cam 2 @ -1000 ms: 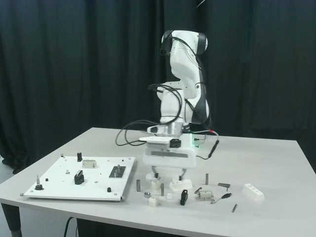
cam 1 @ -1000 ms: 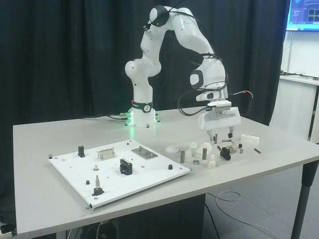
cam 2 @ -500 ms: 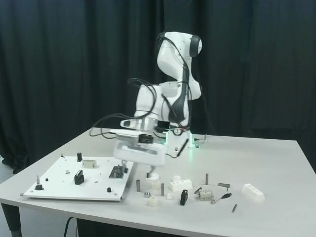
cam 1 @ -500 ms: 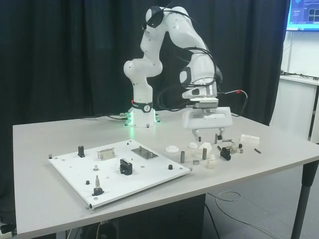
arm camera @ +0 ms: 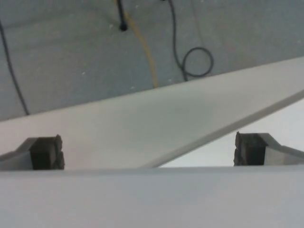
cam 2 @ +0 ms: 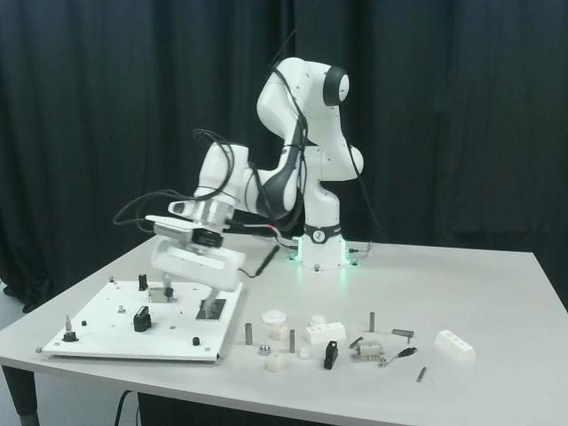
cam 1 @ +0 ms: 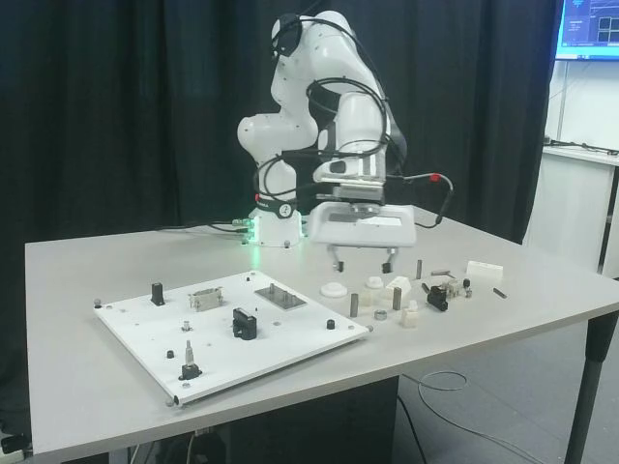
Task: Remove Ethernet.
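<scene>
Though small, Ethernet plug black, upright.

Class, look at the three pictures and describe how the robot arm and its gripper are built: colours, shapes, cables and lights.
The arm is white with rounded segments and black joint caps. Black cables loop loosely along it to the wrist. A green light glows at its base. The gripper has a wide, flat white body and two short fingers with black pads.
</scene>
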Robot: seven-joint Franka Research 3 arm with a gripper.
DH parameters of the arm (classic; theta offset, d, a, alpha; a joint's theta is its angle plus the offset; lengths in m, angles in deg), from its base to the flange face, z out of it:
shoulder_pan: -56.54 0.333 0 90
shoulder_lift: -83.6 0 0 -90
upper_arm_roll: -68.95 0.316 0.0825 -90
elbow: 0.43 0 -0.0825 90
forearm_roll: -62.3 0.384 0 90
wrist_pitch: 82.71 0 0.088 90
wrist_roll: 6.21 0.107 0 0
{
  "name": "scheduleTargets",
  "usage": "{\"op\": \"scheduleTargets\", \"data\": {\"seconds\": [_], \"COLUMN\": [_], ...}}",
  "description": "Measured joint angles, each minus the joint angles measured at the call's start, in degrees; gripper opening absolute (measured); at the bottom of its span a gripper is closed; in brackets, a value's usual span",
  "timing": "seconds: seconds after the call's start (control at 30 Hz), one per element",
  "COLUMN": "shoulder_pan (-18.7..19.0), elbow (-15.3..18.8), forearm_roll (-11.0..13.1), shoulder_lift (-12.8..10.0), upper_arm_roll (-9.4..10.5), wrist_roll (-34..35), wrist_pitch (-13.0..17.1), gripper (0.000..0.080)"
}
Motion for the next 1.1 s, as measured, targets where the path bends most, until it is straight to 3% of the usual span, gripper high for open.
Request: {"op": "scheduleTargets", "data": {"seconds": [0.53,0.87,1.1], "shoulder_pan": [-7.7,-12.5,-15.5], "elbow": [-7.9,-12.9,-17.0], "forearm_roll": [1.9,6.7,9.1], "shoulder_lift": [-5.0,-8.1,-10.3], "upper_arm_roll": [0.01,0.00,0.01], "wrist_roll": [2.0,2.0,1.9], "wrist_pitch": [-0.1,-1.5,-5.1], "gripper": [0.0800,0.0800,0.0800]}}
